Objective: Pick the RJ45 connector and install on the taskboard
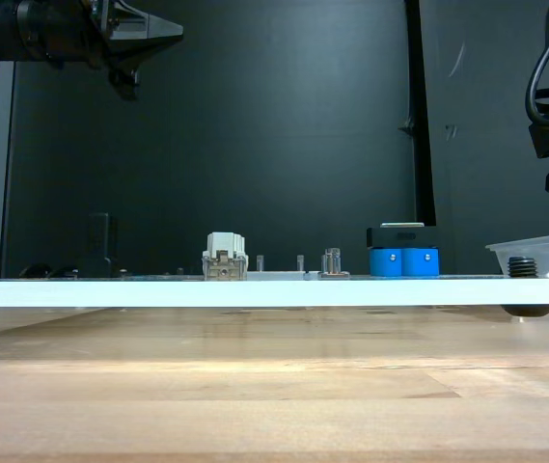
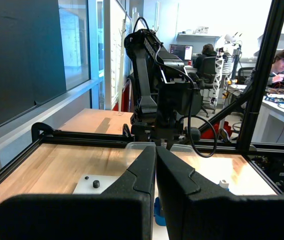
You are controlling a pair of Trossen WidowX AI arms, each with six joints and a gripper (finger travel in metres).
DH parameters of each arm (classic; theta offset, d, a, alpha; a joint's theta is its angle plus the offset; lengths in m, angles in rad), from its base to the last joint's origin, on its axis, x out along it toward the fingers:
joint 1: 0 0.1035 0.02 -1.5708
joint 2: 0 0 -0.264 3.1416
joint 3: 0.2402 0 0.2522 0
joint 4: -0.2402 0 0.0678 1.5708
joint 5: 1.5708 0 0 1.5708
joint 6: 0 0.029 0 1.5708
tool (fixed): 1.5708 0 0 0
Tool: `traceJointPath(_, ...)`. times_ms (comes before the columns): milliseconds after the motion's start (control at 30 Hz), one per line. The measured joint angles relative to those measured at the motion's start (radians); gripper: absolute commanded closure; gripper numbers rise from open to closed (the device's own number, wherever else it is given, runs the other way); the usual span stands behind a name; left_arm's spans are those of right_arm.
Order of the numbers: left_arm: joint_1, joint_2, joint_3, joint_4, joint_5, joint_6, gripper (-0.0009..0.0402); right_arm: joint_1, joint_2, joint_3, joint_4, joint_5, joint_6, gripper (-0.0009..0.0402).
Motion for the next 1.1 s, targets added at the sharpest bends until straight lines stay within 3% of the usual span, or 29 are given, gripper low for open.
traceJointPath(500, 0.0, 0.0, 0.0, 0.0, 0.0, 0.0, 0.0393, 0.002, -0.001, 0.023, -0.006, 0.0, 0.008, 0.0393)
traceJointPath(1100, 0.0, 0.0, 0.0, 0.0, 0.0, 0.0, 0.0393, 0.003, -0.017, 0.21, -0.165, -0.003, 0.0, 0.0393)
